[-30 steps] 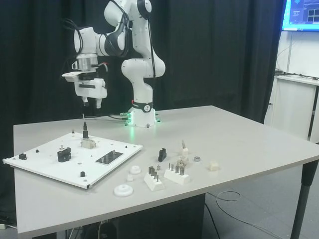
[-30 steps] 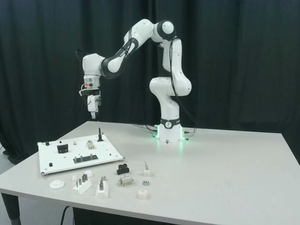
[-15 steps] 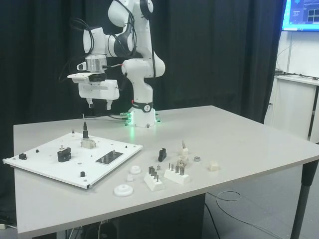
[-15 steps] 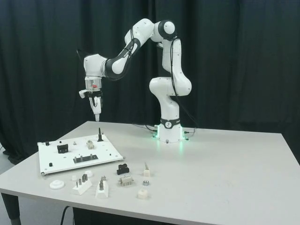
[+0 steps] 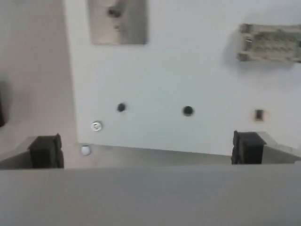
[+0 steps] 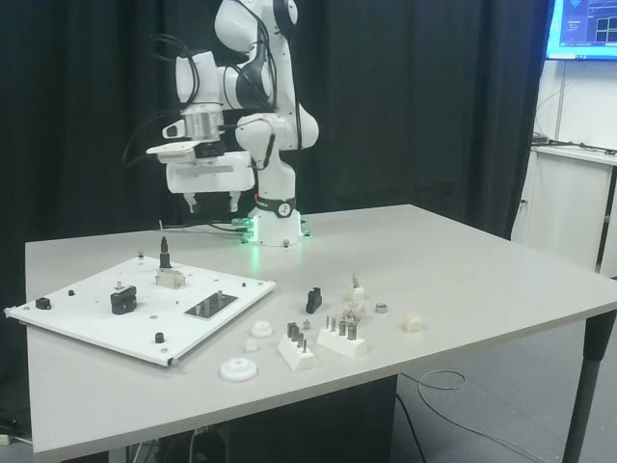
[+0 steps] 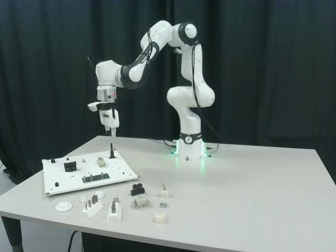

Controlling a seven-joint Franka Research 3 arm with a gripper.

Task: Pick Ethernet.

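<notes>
- Gripper jaws stand wide apart, holding nothing.
- It hangs high above the white board's far edge.
- The black Ethernet plug sits on the grey table, at 4 o'clock from the gripper, well apart.

— What sort of place is this?
— A robotics lab or demo room. A white arm is bolted to a grey table, with a green light glowing at its base.
— What else shows it?
— Black curtains hang behind the table in both room views, like a test cell. A white board carries fixtures, and small connectors and pegs on white stands lie beside it.
— Anything beyond the bench?
— A screen hangs on the wall above a white cabinet, and a cable trails on the floor.
</notes>
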